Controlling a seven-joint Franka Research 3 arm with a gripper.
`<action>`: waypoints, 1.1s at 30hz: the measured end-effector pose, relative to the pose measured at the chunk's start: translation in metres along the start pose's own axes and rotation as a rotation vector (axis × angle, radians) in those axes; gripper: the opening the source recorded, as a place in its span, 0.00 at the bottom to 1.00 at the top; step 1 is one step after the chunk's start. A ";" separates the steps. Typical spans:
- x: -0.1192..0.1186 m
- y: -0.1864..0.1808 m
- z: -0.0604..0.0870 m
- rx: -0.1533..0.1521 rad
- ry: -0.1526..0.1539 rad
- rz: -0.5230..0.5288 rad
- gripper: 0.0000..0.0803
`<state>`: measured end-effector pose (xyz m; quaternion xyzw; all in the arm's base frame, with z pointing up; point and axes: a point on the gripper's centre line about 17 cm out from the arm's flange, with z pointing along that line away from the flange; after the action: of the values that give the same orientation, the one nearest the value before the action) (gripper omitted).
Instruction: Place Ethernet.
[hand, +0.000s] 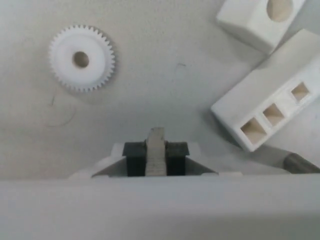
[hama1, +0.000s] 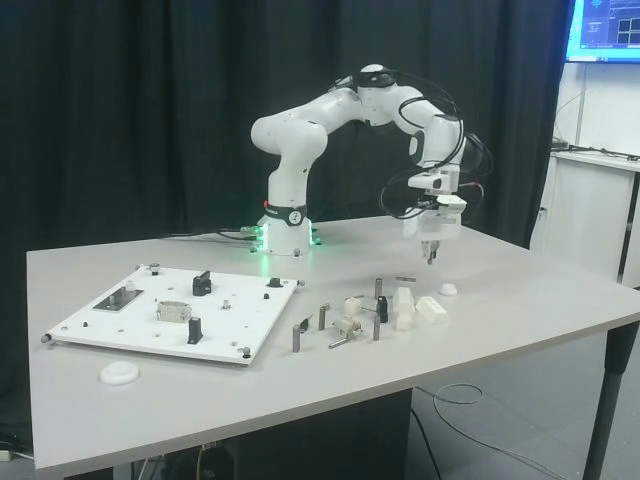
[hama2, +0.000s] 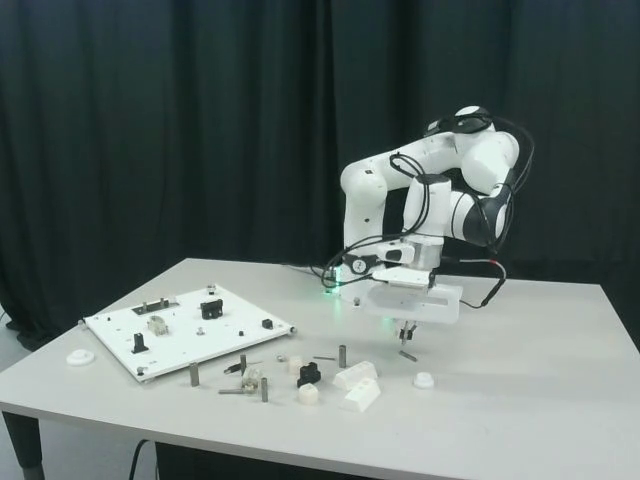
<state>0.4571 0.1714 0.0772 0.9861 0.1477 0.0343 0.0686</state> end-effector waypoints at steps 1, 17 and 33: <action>0.000 0.000 0.001 0.004 -0.003 0.002 0.10; -0.002 -0.010 0.028 0.034 -0.053 0.001 0.10; -0.005 -0.015 0.037 0.034 -0.066 -0.009 0.40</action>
<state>0.4516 0.1791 0.0385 0.9870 0.1503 -0.0011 0.0567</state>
